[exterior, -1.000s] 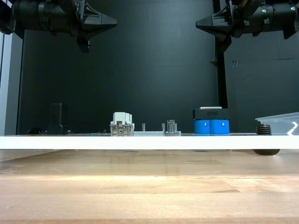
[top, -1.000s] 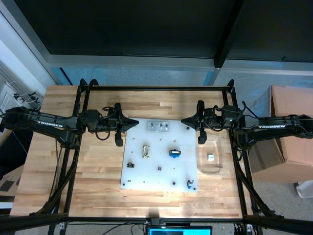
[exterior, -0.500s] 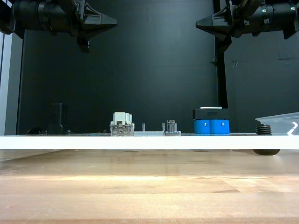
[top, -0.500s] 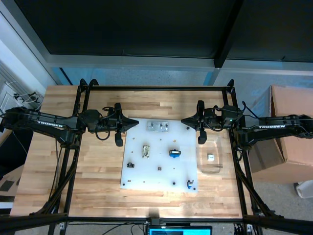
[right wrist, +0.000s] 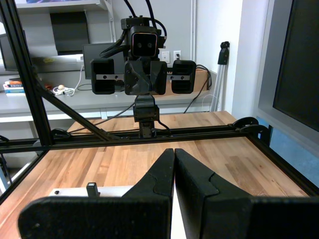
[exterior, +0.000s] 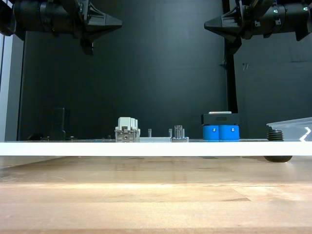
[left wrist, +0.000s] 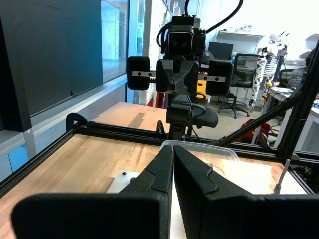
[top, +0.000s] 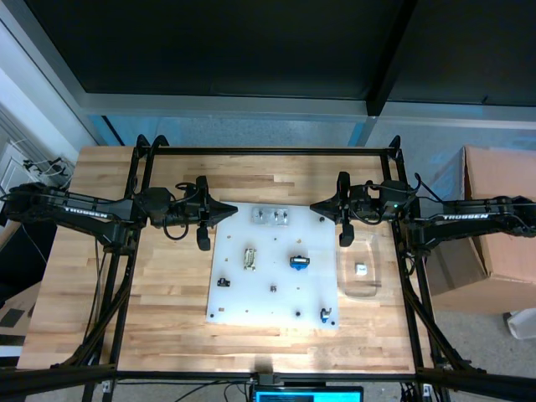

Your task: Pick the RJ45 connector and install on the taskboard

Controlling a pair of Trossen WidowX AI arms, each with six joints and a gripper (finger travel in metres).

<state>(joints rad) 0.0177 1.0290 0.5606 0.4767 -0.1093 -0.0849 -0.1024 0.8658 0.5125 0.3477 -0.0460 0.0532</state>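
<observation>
The left fingers point(left wrist: 160, 174) were pressed together on nothing, and so were the right fingers point(right wrist: 160, 175). The two pairs pointed at each other, tips well apart, high above the far edge of the white board point(top: 251, 295). Nothing had shifted over the last second, and both arms hung just as before, so I judged the handling over rather than under way. Below the right fingers, toward the near side, a dark grey piece seemed to cover the blue jack point(top: 322, 318). The connector point(top: 327, 312) therefore looked seated, though not certainly. Below and outward of those fingers, the white block point(top: 361, 269) in the clear tray point(top: 373, 290) bore nothing dark. The left arm point(top: 84, 212) and right arm point(top: 459, 218) each read "TROSSEN".
</observation>
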